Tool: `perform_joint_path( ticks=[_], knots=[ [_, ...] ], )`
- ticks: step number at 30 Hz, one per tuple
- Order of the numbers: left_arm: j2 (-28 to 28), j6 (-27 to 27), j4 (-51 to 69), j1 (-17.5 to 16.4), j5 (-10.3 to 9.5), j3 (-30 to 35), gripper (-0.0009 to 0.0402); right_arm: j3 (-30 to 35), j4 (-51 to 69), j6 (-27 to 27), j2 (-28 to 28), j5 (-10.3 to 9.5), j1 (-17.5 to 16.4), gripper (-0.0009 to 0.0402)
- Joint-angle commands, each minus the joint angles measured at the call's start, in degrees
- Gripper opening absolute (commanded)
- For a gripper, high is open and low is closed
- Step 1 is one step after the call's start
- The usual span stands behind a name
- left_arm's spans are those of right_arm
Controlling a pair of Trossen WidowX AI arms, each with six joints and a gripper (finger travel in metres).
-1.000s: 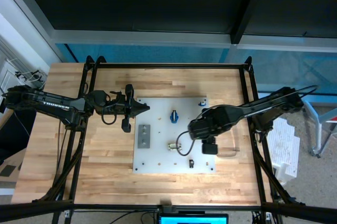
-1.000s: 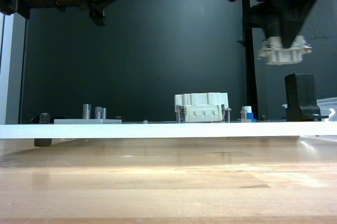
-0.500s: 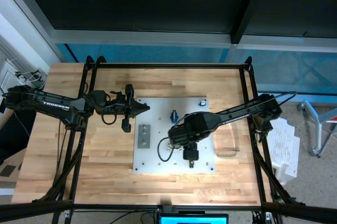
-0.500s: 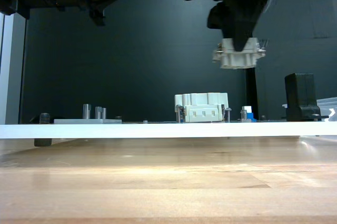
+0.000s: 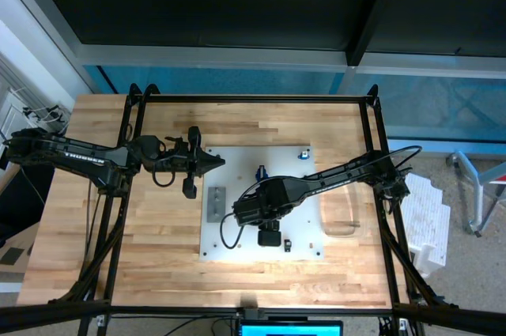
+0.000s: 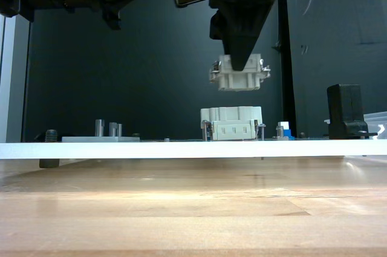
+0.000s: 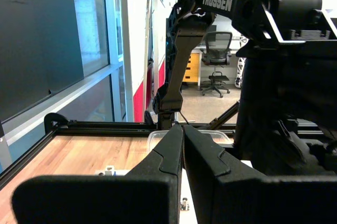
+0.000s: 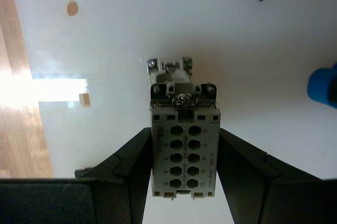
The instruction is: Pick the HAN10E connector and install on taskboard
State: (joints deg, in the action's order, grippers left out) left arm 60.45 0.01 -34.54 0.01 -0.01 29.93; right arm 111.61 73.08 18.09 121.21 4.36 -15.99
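So in the last second the right gripper [image 6: 240, 68] has swung inward off the tray side of the taskboard [image 5: 237, 247] and dropped a fair bit. A second ago it was high up, over by the black part [image 6: 346, 112] at the board's edge. Now it hangs right over the beige socket [image 6: 232, 123]. Its jaws are clenched on the HAN10E connector [image 6: 239, 78], pinching it by the long sides with the contact holes facing the wrist camera. The connector is in the air just above the socket, with a clear gap between them, so no contact yet.

What that means: the carry is basically done, and I'd say we're at the line-up-and-lower stage. In the low view the connector sits a touch to one side of the socket. In the right wrist view the socket [image 8: 169, 68] pokes out past the connector's end instead of hiding under it. My guess is it needs a small nudge before pushing down, though that could just be camera angle.

Containers: only one, the clear tray [image 5: 341, 219] on the desk [image 5: 142, 257], beside the board and well off to the side of the right jaws. I can't make out anything in it.

The left gripper [image 5: 215, 162] is up high past the board's other edge, jaws pressed together on nothing, well apart from all this.
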Motion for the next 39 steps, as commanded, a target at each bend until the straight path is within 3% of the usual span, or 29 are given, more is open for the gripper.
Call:
perform_joint_path(
  ticks=[1, 39],
  knots=[
    [0.0, 0.0, 0.0, 0.0, 0.00, 0.0, 0.0001, 1.0, -0.2, -0.6, 1.2, 0.02, 0.0, 0.0039],
    [0.0, 0.0, 0.0, 0.0, 0.00, 0.0, 0.0001, -2.8, -5.2, -2.1, 1.2, -0.90, 0.5, 0.0039]
  ],
)
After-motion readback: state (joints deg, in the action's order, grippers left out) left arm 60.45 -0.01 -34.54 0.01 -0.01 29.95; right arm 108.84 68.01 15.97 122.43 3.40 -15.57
